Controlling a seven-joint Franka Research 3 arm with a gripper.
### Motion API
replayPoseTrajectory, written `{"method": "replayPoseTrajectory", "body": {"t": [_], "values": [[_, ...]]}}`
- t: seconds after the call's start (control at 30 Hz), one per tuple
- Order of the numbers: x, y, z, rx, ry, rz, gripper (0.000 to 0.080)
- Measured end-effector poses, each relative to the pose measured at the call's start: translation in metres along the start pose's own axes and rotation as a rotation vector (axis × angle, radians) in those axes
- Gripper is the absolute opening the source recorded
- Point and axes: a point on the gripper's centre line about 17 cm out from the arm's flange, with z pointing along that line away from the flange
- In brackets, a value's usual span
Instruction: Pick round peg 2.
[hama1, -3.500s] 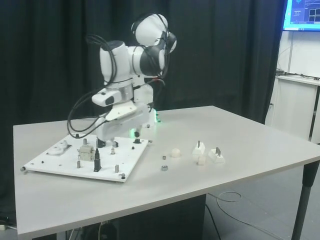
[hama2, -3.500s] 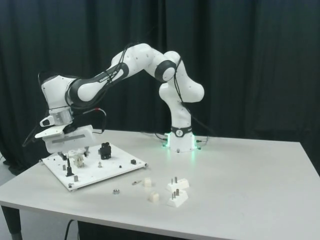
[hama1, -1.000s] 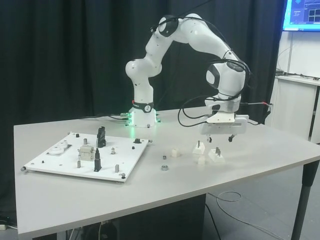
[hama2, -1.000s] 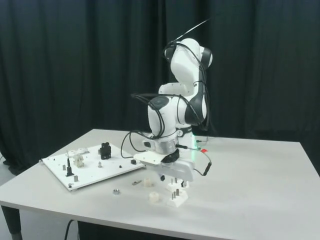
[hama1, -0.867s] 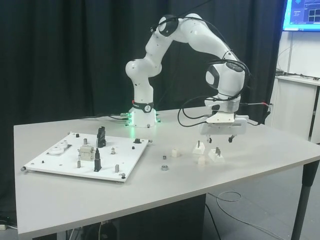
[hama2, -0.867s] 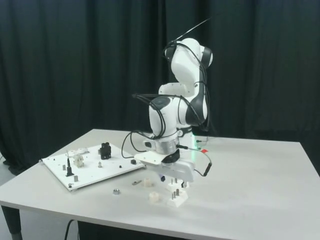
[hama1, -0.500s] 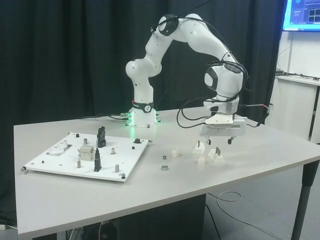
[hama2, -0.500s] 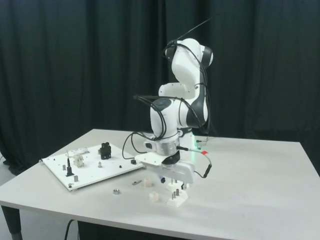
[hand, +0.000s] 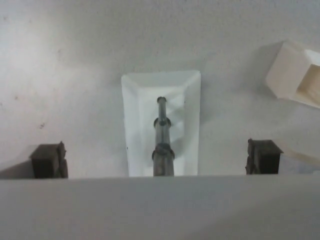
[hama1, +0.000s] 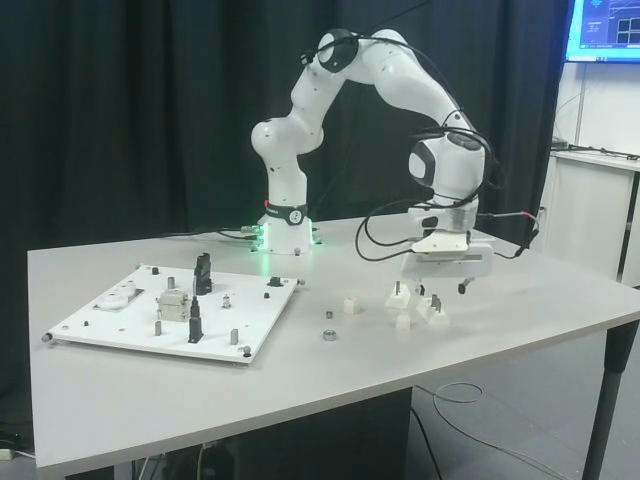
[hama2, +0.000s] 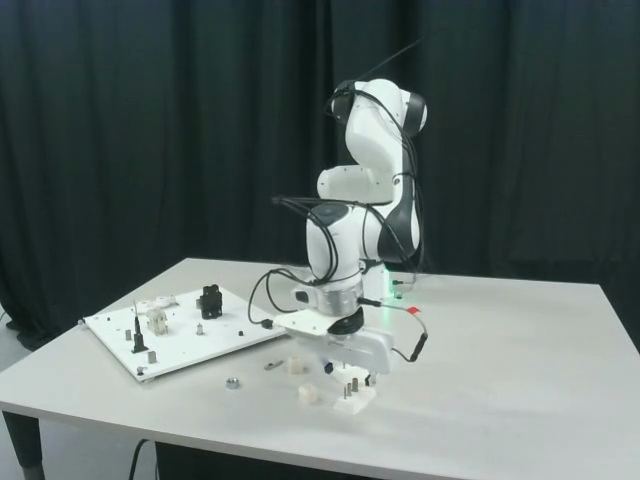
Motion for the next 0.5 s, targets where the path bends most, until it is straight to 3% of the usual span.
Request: {"method": "replayPoseTrajectory", "body": {"t": [0.5], "values": [[0.0022, 0.0008, 0.0107, 0.003, 0.029, 0.002, 0.0800]]}}
